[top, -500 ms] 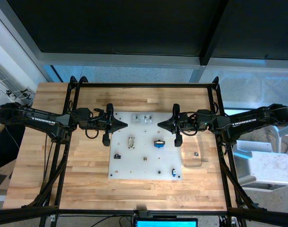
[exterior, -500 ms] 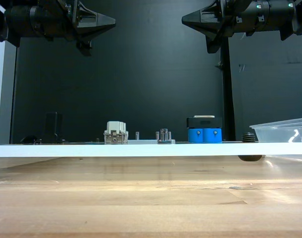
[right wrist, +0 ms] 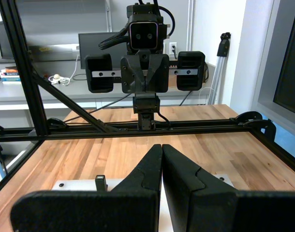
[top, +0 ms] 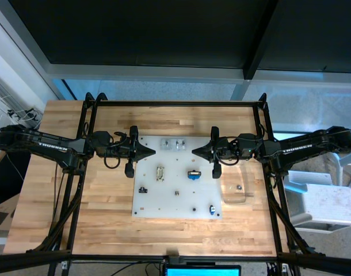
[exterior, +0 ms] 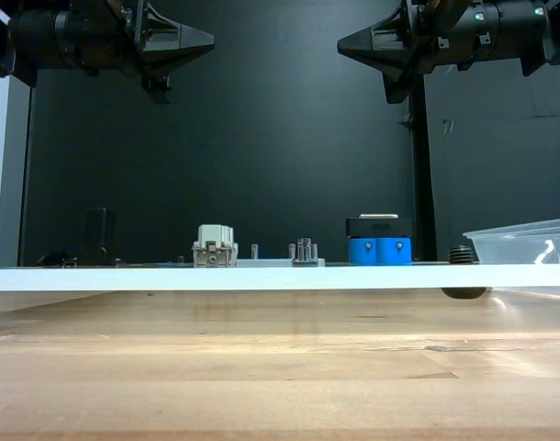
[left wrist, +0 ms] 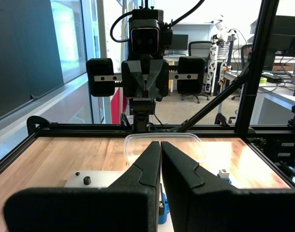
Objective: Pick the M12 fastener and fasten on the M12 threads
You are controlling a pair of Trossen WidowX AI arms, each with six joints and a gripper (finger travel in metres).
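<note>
Checking the high view first: left gripper (top: 152, 152) hangs above the far left part of the white board (top: 164, 202), and right gripper (top: 195, 152) above its far right part. The tips face each other, apart, with nothing held. The M12 fastener (top: 238, 187) reads as a tiny dark dot with a pale glint. It lies loose in the clear tray (top: 245, 199) on the worktop against the board's right edge, about mid-tray. The M12 threads (top: 194, 208) are a small dark round stud near the board's near right edge. The blue-topped part (top: 212, 209) stands near it, toward the near right corner.

Low view: left gripper (exterior: 205, 39) and right gripper (exterior: 346, 41) both ride high above the board, each drawn to a point. The stud (exterior: 460, 254) shows bare black ribs with no nut on top, in front of the tray (exterior: 523, 241). Fastener not discernible through the tray wall.

Left wrist view: left gripper (left wrist: 160, 144) has its fingers (left wrist: 148, 162) pressed together with only a hairline slit, and they hold nothing.

Right wrist view: right gripper (right wrist: 162, 146) is the same, with its fingers (right wrist: 151, 164) closed and empty.

Judgement: the step in hand is the approach for the pick, and no part of the task is done yet. The right arm sits nearer the tray. To do it well:
- Spread the fingers before descending.
- Come straight down clear of the tray walls.
- Centre on the nut and close across its flats.
- Keep the nut level so it meets the stud square.

The nut is far smaller than the fingertips and will likely skid on the smooth tray floor if nudged.
</note>
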